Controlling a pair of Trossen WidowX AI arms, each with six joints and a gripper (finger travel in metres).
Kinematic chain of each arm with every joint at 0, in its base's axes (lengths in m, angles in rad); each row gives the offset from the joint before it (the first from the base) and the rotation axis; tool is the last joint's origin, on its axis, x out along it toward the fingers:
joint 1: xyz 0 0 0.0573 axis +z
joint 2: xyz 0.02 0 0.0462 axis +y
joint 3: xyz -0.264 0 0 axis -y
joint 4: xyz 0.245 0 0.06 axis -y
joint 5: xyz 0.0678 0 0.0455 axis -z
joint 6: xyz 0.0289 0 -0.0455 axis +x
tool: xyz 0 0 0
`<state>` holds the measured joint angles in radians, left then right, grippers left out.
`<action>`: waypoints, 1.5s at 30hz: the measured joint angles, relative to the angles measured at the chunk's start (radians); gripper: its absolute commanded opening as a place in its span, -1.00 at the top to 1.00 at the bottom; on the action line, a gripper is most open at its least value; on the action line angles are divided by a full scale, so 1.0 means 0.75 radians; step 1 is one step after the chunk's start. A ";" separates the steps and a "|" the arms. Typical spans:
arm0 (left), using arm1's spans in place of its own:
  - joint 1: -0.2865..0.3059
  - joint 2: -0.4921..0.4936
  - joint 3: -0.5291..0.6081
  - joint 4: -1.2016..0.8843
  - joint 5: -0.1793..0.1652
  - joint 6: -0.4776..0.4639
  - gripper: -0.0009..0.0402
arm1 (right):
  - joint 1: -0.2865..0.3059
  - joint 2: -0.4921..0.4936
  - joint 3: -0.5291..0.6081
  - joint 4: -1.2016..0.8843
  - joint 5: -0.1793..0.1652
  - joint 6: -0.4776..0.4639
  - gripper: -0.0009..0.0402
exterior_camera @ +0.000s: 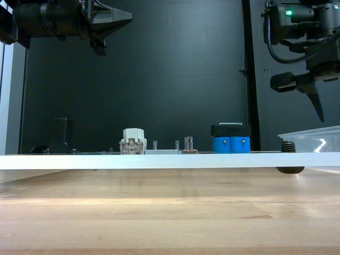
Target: Pick the M12 fastener and fasten on the M12 threads
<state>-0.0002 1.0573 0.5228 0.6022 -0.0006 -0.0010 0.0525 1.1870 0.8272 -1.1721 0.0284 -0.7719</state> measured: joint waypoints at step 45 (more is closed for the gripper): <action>0.000 0.000 0.000 0.001 0.000 0.000 0.96 | 0.061 0.143 -0.255 0.372 -0.004 0.046 0.19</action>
<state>-0.0002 1.0573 0.5228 0.6025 -0.0006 -0.0010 0.0982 1.2942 0.6361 -0.8928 0.0257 -0.7372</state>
